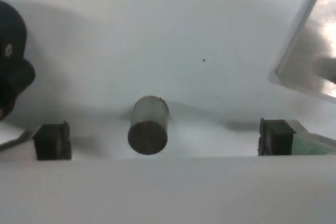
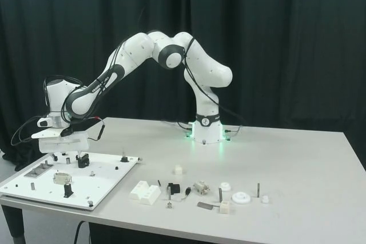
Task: Remove round peg 4.
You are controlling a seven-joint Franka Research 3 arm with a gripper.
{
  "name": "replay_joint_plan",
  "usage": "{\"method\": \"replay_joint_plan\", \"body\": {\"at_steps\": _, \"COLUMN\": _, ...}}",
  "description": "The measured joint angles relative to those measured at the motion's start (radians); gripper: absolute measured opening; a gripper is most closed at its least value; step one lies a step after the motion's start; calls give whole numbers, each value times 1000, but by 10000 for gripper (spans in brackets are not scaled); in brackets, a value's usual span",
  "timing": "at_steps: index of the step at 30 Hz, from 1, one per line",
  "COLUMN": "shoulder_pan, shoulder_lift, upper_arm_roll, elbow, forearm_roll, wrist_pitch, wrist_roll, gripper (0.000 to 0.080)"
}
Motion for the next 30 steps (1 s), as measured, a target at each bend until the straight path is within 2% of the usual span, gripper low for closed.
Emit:
{"method": "replay_joint_plan", "body": {"at_steps": 5, "shoulder_pan": 0, "shoulder_lift": 2, "upper_arm_roll": 1, "elbow": 0, "forearm_roll": 9, "wrist_pitch": 3, "wrist_roll": 0, "gripper": 800}}
{"method": "replay_joint_plan", "body": {"at_steps": 6, "shoulder_pan": 0, "shoulder_lift": 3, "upper_arm_roll": 1, "elbow": 0, "forearm_roll": 13, "wrist_pitch": 4, "wrist_roll": 0, "gripper": 708}}
{"method": "replay_joint_plan", "body": {"at_steps": 10, "shoulder_pan": 0, "shoulder_lift": 5, "upper_arm_roll": 1, "elbow": 0, "forearm_roll": 22, "wrist_pitch": 8, "wrist_roll": 1, "gripper": 708}}
{"method": "replay_joint_plan", "body": {"at_steps": 11, "shoulder_pan": 0, "shoulder_lift": 6, "upper_arm_roll": 1, "elbow": 0, "forearm_roll": 23, "wrist_pitch": 9, "wrist_roll": 1, "gripper": 531}}
{"method": "replay_joint_plan", "body": {"at_steps": 16, "shoulder_pan": 0, "shoulder_lift": 7, "upper_arm_roll": 1, "elbow": 0, "forearm_roll": 28, "wrist_pitch": 12, "wrist_roll": 1, "gripper": 531}}
{"method": "replay_joint_plan", "body": {"at_steps": 20, "shoulder_pan": 2, "shoulder_lift": 7, "upper_arm_roll": 1, "elbow": -1, "forearm_roll": 33, "wrist_pitch": -8, "wrist_roll": 2, "gripper": 531}}
{"method": "replay_joint_plan", "body": {"at_steps": 21, "shoulder_pan": 3, "shoulder_lift": 6, "upper_arm_roll": 0, "elbow": -1, "forearm_roll": 34, "wrist_pitch": -9, "wrist_roll": 3, "gripper": 161}}
{"method": "replay_joint_plan", "body": {"at_steps": 30, "shoulder_pan": 3, "shoulder_lift": 5, "upper_arm_roll": 0, "elbow": -1, "forearm_roll": 34, "wrist_pitch": -19, "wrist_roll": 21, "gripper": 147}}
